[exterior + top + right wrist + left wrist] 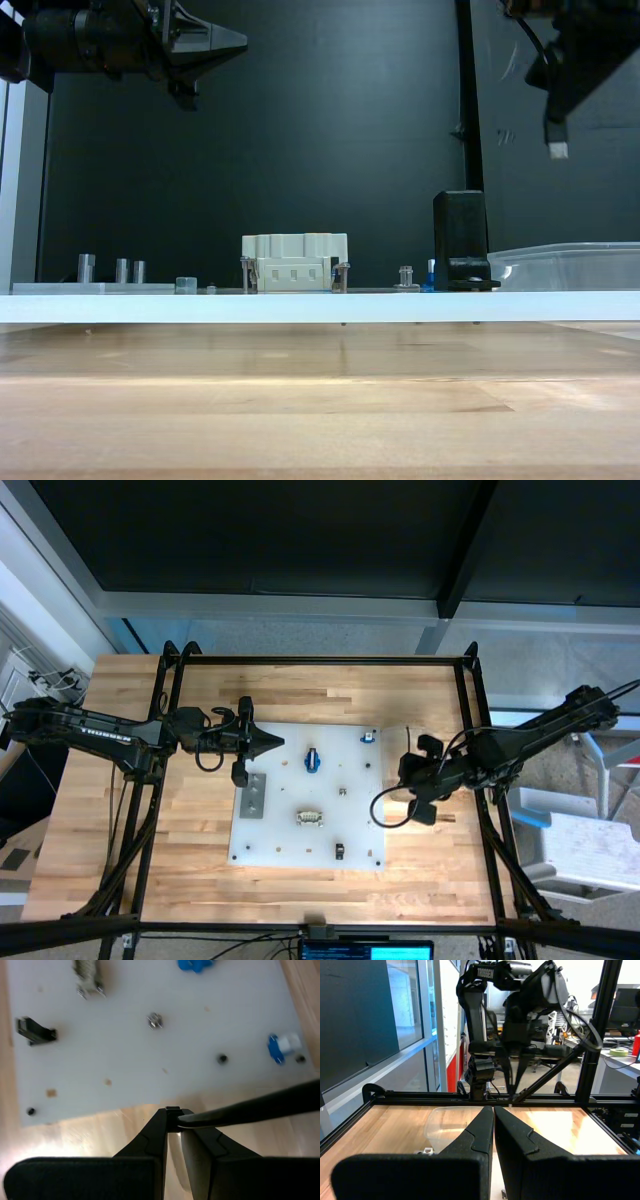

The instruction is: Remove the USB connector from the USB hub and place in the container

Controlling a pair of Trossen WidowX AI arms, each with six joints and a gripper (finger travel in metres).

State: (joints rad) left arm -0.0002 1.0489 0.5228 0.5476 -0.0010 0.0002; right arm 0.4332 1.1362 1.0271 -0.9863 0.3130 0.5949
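Right gripper (172, 1116), clamped on USB connector (556, 149), hangs seemingly above container (575, 262); lower centred inside the rim before releasing, while left gripper (270, 742) sits high over board (290, 852), fingers together and empty.

Low view's edge cuts off the container (572, 270).

Wooden table (130, 810) carries white board (285, 845) and container (572, 268)

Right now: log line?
left gripper shut, parked over white board; right gripper shut on thin black USB connector above clear plastic container
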